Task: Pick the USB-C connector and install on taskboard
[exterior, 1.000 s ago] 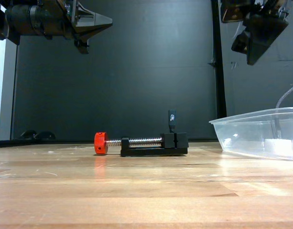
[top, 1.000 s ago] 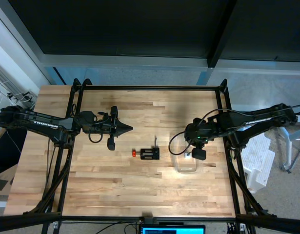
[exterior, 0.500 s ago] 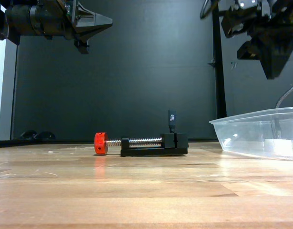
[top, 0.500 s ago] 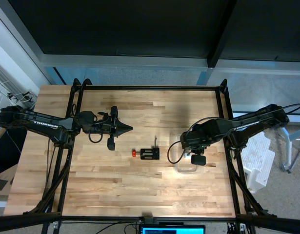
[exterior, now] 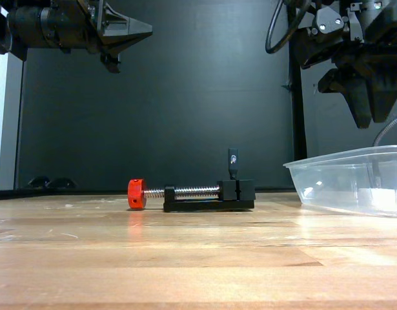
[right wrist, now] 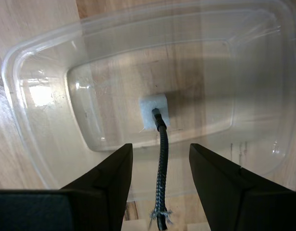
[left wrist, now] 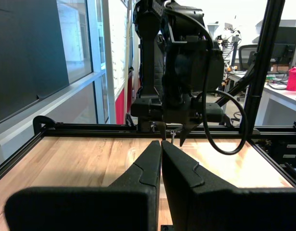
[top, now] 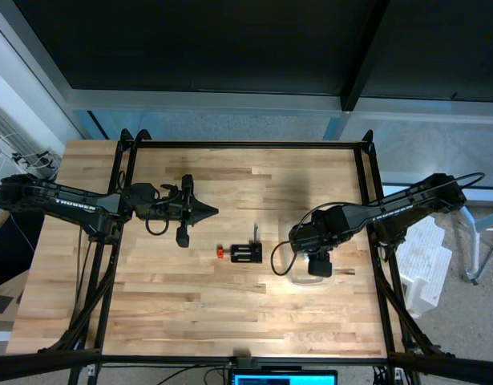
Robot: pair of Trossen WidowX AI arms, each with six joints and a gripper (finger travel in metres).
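USB-C connector (right wrist: 157,114) lies inside the clear tray (right wrist: 37,144), near the front of the table (top: 190,313). It is the dark tip of a braided cable (right wrist: 161,168) and touches a small white square (right wrist: 148,107). The right gripper (exterior: 370,116) hangs over the tray and points straight down. Its two fingers (right wrist: 114,168) are wide apart, one on each side of the cable, holding nothing. The right arm reaches in from the table's right edge. To the left, apart from the tray, sits the taskboard (top: 244,253), with its orange knob (exterior: 137,193) on the left end and a thin pin (exterior: 233,163) standing up. Farther back, the left gripper (left wrist: 161,142) floats high, lying level and pointing toward the right arm, fingers pressed together on nothing.
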